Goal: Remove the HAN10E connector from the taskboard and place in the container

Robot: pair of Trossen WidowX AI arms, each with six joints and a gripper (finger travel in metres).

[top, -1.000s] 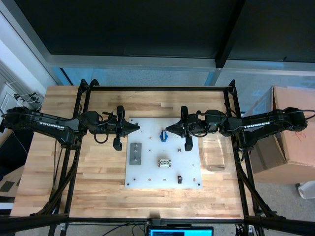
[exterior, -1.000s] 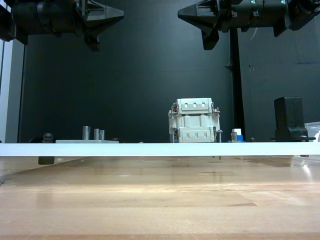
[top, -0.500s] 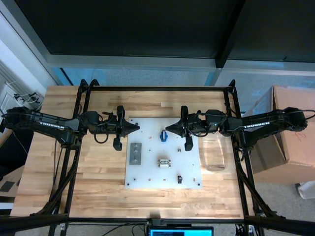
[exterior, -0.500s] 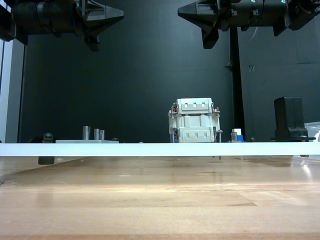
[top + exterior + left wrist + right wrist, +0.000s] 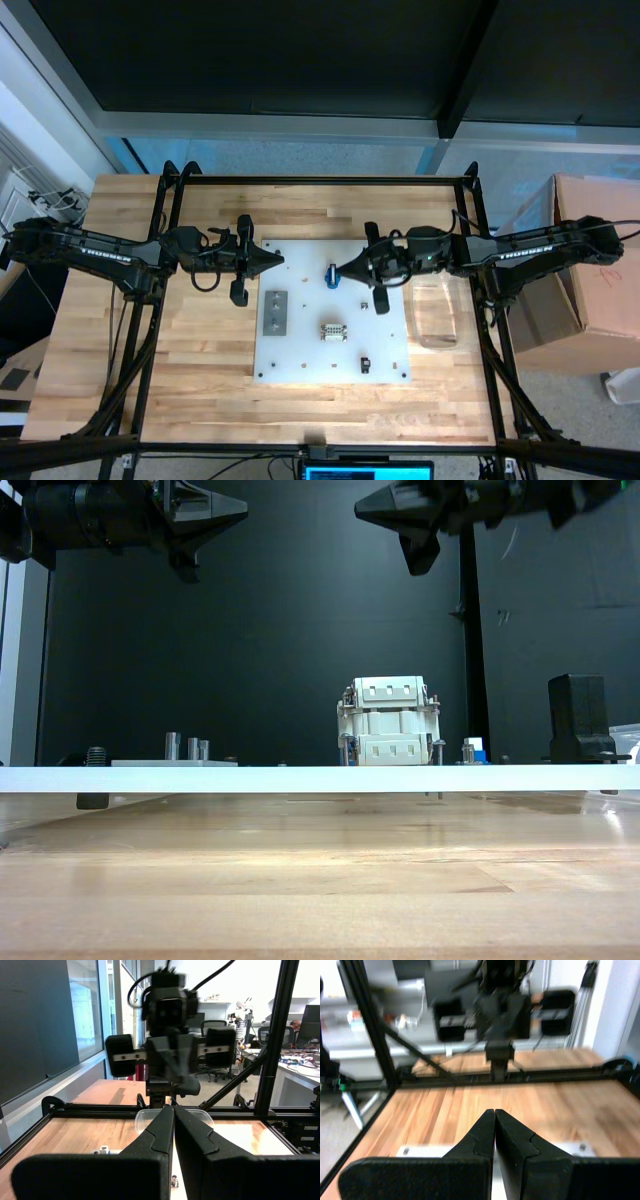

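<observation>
Fingers [image 5: 159,1132] of my left end effector [image 5: 280,257] are pressed flat together with nothing between them. That end effector hangs at the left of centre in the high view, over the upper left edge of the white taskboard [image 5: 300,352], and sits high in the upper left of the low view [image 5: 244,515], well above the board. Below it, on the left part of the board, lies a grey block [image 5: 275,312] with short pegs standing on it.

Moving right, the HAN10E connector [image 5: 333,331] sits upright in its seat near the middle of the taskboard, with neither arm touching it. In the low view it stands just right of centre [image 5: 389,723], apparently fully down on the board. A blue part [image 5: 331,274] stands farther back, just beside the tip of my right end effector [image 5: 338,270]. That end effector is also closed on nothing, its fingers [image 5: 480,1135] meeting along their length, and it hovers high in the upper right of the low view [image 5: 358,505].

Right of the board, the clear container [image 5: 435,315] rests on the desk [image 5: 200,350], under my right arm.
</observation>
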